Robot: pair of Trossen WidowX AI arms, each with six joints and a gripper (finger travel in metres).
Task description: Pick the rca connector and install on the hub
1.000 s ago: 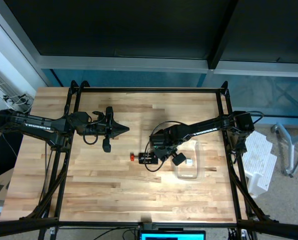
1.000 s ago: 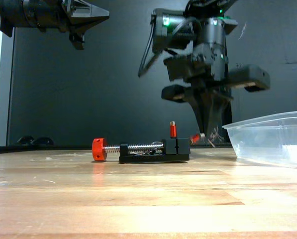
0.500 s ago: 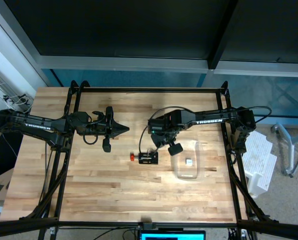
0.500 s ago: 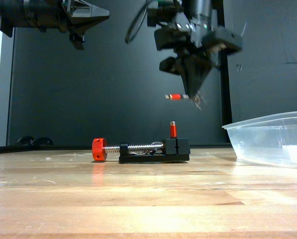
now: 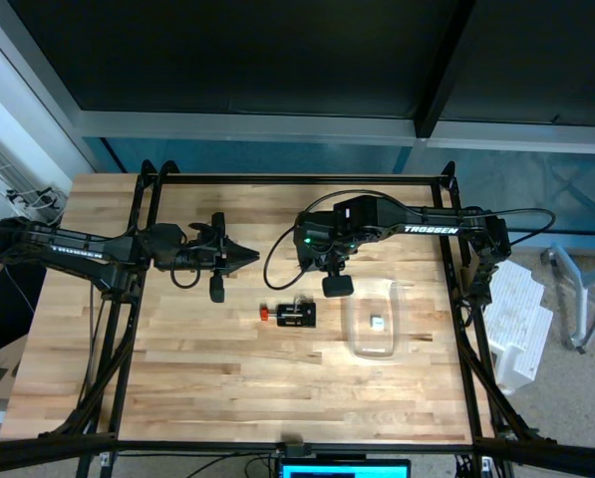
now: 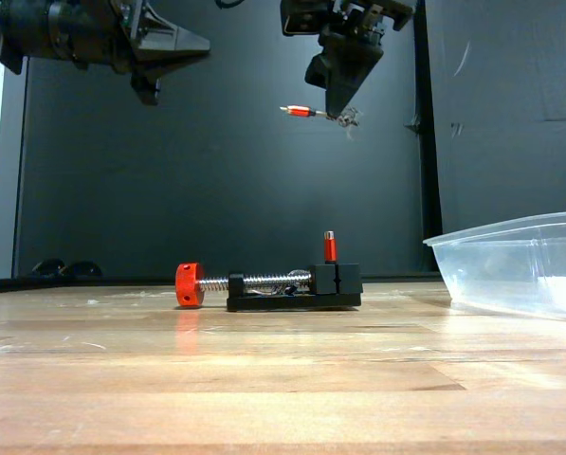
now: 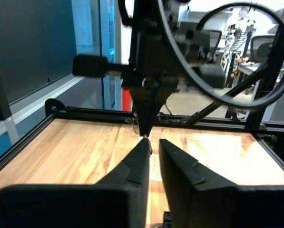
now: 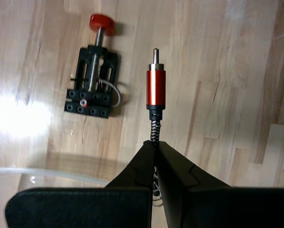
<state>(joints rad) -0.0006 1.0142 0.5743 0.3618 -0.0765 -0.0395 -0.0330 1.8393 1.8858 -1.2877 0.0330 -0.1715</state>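
My right gripper [image 8: 154,145] is shut on the braided cable just behind the rca connector [image 8: 156,88], a red plug with a silvery pin. It holds the plug level, high in the air [image 6: 303,111], with the gripper [image 6: 337,109] above and behind the hub. The hub [image 5: 295,316] is a black block with a red knob and a screw, lying on the table [image 6: 292,282] with a small red post standing on it; the right wrist view also shows the hub [image 8: 92,95]. My left gripper [image 5: 253,257] hovers shut at the left [image 6: 204,43], pointing toward the right arm.
A clear plastic tray [image 5: 351,334] sits right of the hub with a small white cube [image 5: 377,323] inside; its wall [image 6: 510,265] rises at table level. Black frame rails [image 5: 297,179] border the wooden table.
The right gripper has lifted the rca connector from table height beside the hub to high above it, moving back and turning the plug level. The left arm edged slightly right.
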